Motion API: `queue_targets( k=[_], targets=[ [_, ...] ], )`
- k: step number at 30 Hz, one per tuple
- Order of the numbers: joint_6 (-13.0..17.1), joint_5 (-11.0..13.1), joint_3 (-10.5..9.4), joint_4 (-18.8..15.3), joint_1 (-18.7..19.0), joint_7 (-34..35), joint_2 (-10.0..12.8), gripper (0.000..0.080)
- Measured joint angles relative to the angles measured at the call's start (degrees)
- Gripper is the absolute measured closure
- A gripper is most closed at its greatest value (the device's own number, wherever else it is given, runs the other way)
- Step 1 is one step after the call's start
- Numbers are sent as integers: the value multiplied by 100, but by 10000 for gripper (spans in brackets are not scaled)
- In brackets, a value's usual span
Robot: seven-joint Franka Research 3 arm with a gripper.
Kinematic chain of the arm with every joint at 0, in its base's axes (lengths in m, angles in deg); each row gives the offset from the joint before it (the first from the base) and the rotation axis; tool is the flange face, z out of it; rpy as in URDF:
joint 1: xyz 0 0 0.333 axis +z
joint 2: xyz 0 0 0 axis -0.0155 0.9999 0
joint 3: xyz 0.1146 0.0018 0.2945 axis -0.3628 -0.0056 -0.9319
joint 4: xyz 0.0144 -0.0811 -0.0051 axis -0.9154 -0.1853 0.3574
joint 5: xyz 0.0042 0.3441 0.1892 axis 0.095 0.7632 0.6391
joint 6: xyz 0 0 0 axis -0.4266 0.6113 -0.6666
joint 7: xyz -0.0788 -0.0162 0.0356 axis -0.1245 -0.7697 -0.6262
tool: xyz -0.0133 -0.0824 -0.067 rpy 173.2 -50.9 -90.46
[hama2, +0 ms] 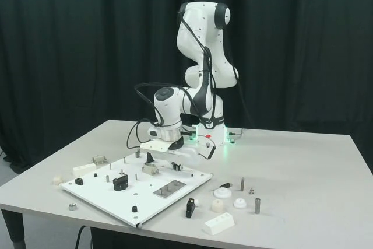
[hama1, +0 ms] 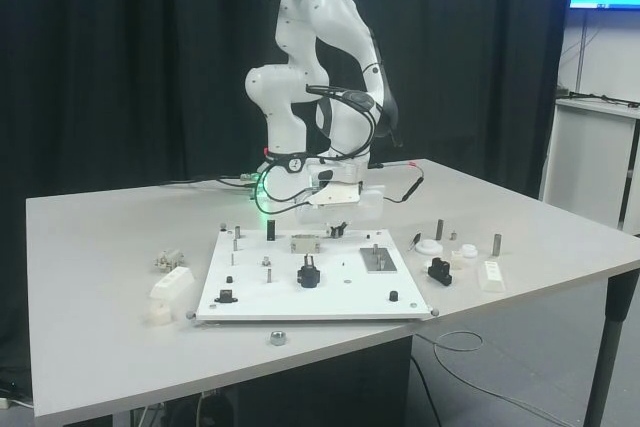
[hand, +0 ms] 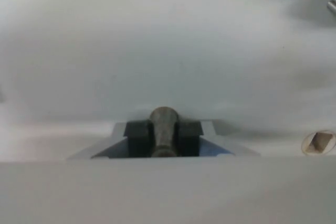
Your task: Remove round peg 3.
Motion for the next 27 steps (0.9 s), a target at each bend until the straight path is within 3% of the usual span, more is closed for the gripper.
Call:
queue_targets(
  k=[10,20,27],
  targets=[
    [-201,-28,24,20,3,-49,-141,691],
    [-850,-155,102,58,15,-53,-625,692],
    [-1119,-199,122,58,15,-51,-923,692]
  ],
)
